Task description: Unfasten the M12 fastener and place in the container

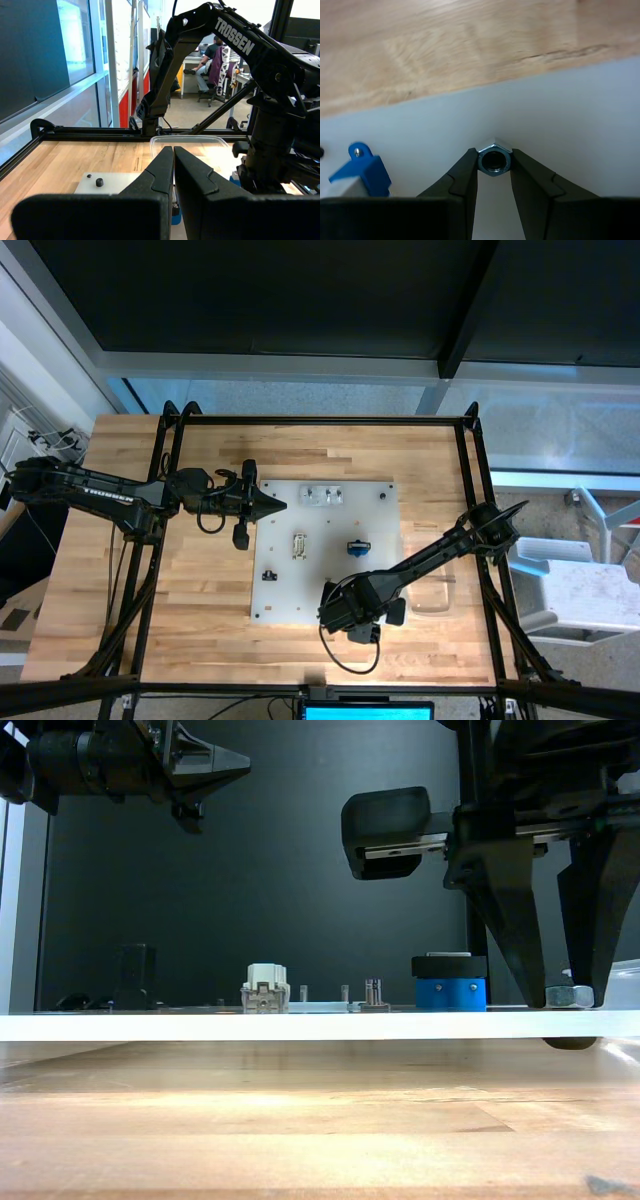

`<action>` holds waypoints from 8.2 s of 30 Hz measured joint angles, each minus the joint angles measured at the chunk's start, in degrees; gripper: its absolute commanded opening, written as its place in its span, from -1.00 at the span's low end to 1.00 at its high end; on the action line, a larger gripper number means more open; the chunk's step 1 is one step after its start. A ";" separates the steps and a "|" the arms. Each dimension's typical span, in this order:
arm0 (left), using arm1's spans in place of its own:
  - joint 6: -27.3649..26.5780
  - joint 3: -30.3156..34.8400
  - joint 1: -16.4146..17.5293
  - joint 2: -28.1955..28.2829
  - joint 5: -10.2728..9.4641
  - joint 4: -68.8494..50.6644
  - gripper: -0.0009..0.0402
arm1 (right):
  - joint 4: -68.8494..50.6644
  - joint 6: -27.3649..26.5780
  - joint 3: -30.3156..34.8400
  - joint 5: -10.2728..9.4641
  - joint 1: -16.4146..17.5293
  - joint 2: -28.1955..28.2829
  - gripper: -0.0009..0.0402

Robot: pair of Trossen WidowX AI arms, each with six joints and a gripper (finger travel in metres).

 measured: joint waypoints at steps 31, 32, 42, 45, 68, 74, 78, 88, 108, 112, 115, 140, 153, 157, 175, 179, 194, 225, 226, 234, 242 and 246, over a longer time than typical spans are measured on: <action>0.00 0.02 0.00 0.00 -0.02 -0.02 -0.96 | -1.27 3.72 -0.07 -0.07 0.28 -2.21 0.21; 0.00 0.02 0.00 0.00 0.00 -0.02 -0.96 | -1.33 7.19 -0.07 -0.09 0.31 -2.60 0.22; 0.02 0.00 0.00 0.00 -0.02 -0.02 -0.96 | 0.57 60.22 -1.49 -0.07 0.37 -7.43 -0.16; 0.02 0.02 0.00 0.00 0.00 -0.02 -0.96 | 2.75 68.50 -3.78 -0.07 0.46 -9.20 -0.45; 0.00 0.02 0.00 0.00 -0.02 -0.02 -0.96 | 15.50 79.28 -14.47 -3.19 2.40 -11.13 -0.96; 0.00 0.02 0.00 0.00 -0.02 -0.02 -0.96 | 18.21 79.28 -16.35 -3.13 2.34 -10.80 -0.96; 0.02 0.02 0.00 0.00 0.00 -0.04 -0.96 | 18.56 79.28 -16.94 -3.04 2.27 -10.80 -0.96; 0.00 0.00 0.00 0.00 0.00 -0.02 -0.96 | 17.59 79.30 -16.94 -0.66 2.12 -10.80 -0.96; 0.02 0.00 0.00 0.00 0.00 -0.02 -0.96 | 13.11 79.67 -16.83 15.76 1.75 -11.78 -0.96; 0.02 0.02 0.00 0.00 -0.02 -0.02 -0.96 | 12.28 79.69 -16.76 14.93 2.01 -12.39 -0.96; 0.00 0.02 0.00 0.00 0.00 -0.02 -0.96 | 11.21 79.73 -16.52 13.25 1.97 -12.85 -0.96; 0.02 0.00 0.00 0.00 0.00 -0.02 -0.96 | 16.50 81.15 -14.40 -2.47 1.62 -10.03 -0.96; 0.02 0.02 0.00 0.00 0.00 -0.02 -0.96 | 16.22 81.61 -15.82 -1.77 1.11 -10.03 -0.96; 0.02 0.02 0.00 0.00 -0.02 -0.02 -0.96 | 16.13 81.64 -15.82 -1.70 1.11 -10.03 -0.96; 0.02 0.02 0.00 0.02 0.00 -0.02 -0.96 | 9.60 85.22 -14.73 9.84 1.01 -11.96 -0.96; 0.00 0.02 0.00 0.02 0.00 -0.02 -0.96 | 9.31 85.35 -14.21 3.63 1.11 -12.63 -0.96; 0.00 0.02 0.00 0.02 -0.02 -0.02 -0.96 | 14.29 83.43 -13.51 -6.08 1.09 -10.27 -0.96; 0.02 0.02 0.00 0.02 0.00 -0.04 -0.96 | 15.02 82.64 -15.10 -1.77 0.66 -10.05 -0.96; 0.00 0.02 0.00 0.02 0.00 -0.04 -0.96 | 15.02 82.66 -15.10 -1.77 0.66 -10.05 -0.96; 0.00 0.00 0.00 0.02 0.00 -0.04 -0.96 | 9.77 85.94 -14.67 11.30 0.50 -10.05 -0.96; 0.02 0.00 0.00 0.02 0.00 -0.02 -0.96 | 7.50 86.29 -14.45 8.70 0.61 -11.37 -0.96; 0.00 0.02 0.00 0.02 -0.04 -0.02 -0.96 | 7.54 86.49 -13.92 2.67 0.44 -11.96 -0.96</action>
